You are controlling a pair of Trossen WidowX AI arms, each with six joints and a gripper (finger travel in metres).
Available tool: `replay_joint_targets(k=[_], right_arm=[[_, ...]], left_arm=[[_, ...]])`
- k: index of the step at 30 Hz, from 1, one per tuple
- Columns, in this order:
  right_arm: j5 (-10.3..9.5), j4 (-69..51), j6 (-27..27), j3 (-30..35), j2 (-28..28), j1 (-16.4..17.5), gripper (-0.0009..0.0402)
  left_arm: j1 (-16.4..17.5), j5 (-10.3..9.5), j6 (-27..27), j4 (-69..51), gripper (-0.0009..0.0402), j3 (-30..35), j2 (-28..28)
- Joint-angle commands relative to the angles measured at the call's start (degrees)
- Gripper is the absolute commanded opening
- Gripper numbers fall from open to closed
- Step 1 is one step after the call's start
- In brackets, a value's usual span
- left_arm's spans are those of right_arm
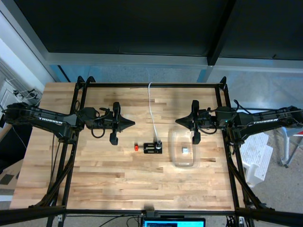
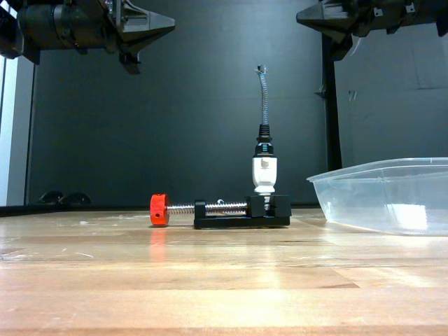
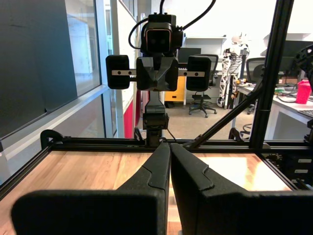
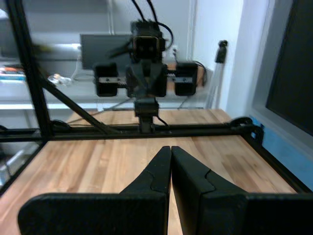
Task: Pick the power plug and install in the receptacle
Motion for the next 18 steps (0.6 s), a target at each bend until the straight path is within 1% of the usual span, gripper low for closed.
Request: replay_joint_targets(k=[1, 5, 11, 14, 18], right_arm=[[-3.41, 1.6, 0.1, -0.7, -0.4, -2.0, 0.0], [-4.33, 1.9, -0.2, -1.2, -1.0, -3.8, 0.0], [-4.24, 4.4, -0.5, -2.6, -1.1, -3.9, 0.0], [-4.79, 4.3, -0.1, -2.9, -1.0, -3.9, 0.0], [-4.9, 4.3, 0.1, -2.9, -1.0, -3.8, 0.0]], left_arm=[[0.0, 0.02, 0.0, 0.0, 0.0, 0.0, 0.0], [0.0, 0.02, 0.0, 0.0, 0.0, 0.0, 0.0], [0.0, 0.02, 0.0, 0.0, 0.0, 0.0, 0.0], [0.0, 0.02, 0.0, 0.0, 0.0, 0.0, 0.0], [0.0, 0.02, 0.0, 0.0, 0.0, 0.0, 0.0]])
